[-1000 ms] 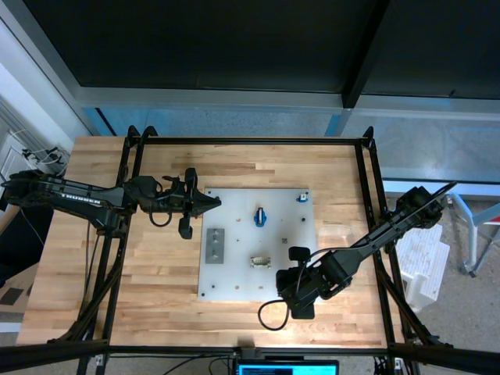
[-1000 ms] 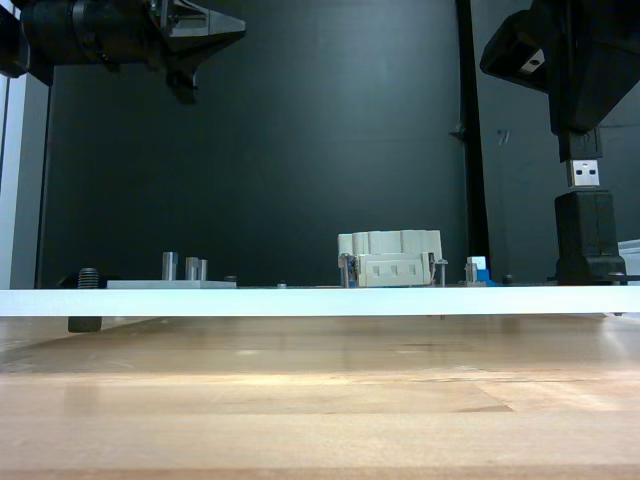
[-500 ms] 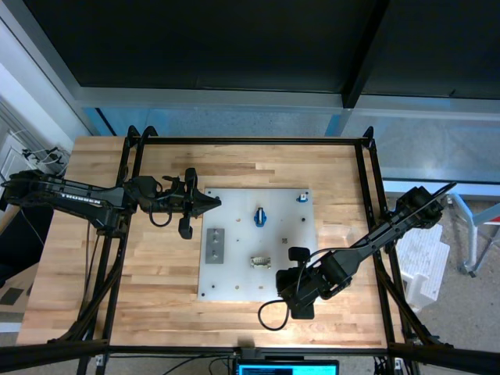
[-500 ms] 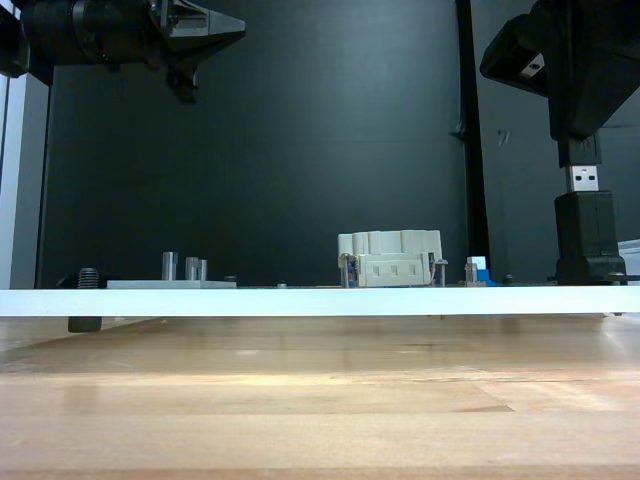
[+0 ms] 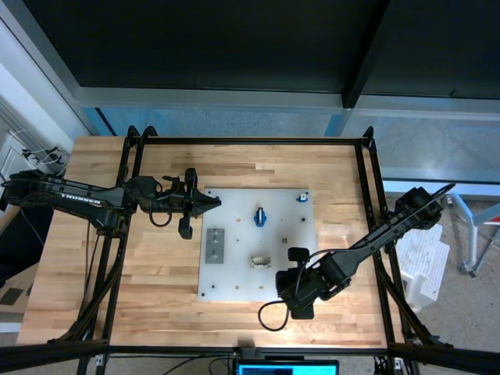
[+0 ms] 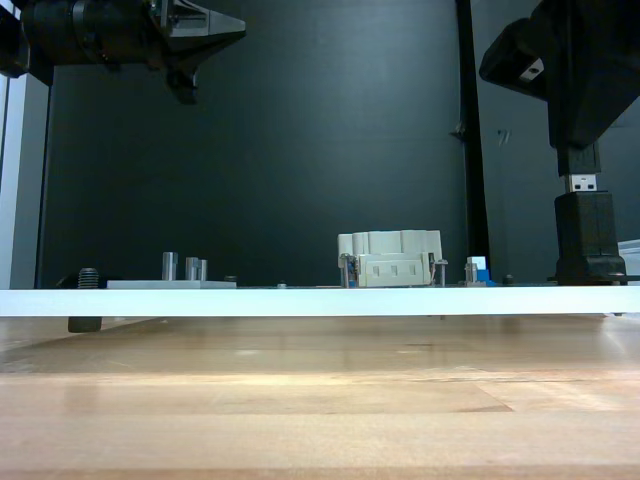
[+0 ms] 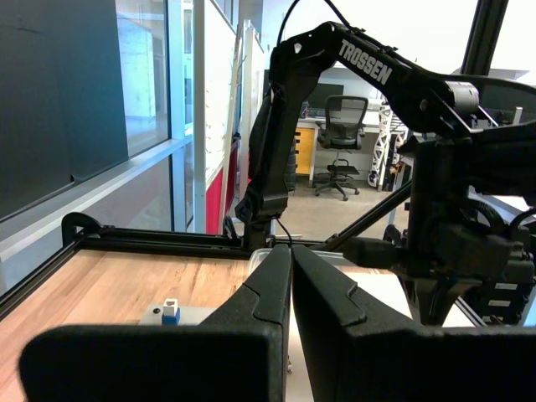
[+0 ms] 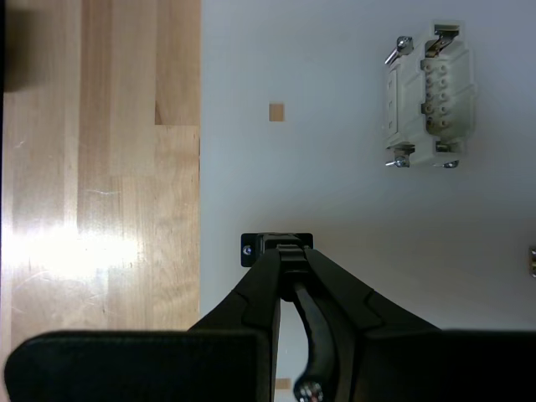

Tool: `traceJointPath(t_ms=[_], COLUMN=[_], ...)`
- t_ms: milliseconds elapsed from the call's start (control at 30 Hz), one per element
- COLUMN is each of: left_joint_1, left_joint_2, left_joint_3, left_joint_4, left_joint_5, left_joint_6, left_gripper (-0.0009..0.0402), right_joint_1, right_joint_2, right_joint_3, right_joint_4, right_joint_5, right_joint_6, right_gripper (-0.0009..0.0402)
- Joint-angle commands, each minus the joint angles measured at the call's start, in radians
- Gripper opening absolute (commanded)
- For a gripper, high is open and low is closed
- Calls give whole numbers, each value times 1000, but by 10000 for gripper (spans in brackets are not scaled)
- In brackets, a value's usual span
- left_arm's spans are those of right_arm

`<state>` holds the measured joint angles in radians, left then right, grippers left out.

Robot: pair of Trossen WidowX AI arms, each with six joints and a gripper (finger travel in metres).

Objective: Pick the USB connector and install on taskboard

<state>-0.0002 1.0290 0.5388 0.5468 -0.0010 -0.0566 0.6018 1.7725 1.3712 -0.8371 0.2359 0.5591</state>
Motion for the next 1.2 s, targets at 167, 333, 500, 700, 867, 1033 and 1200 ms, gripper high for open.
traceJointPath(t_ms=[167,333,500,700,867,1033,1200], left_joint_1=[0,0,0,0,0,0,0], left_joint_2=[0,0,0,0,0,0,0], left_joint_3=[0,0,0,0,0,0,0], left_joint_4=[0,0,0,0,0,0,0], left_joint_5=[0,0,0,0,0,0,0], left_joint_6=[0,0,0,0,0,0,0], left_gripper=[0,0,0,0,0,0,0], right_joint_1=[0,1,1,1,1,1,1], right_joint_2=[2,2,2,2,1,0,-3], right_joint_3=[-27,-47,-47,-47,-47,-41,-41], right_joint_4=[17,27,31,37,40,40,45], right_joint_5=[-3,-4,-3,-3,-3,-5,-4], right_joint_6=[5,9,8,8,8,-2,-3], right_gripper=[0,0,0,0,0,2,31])
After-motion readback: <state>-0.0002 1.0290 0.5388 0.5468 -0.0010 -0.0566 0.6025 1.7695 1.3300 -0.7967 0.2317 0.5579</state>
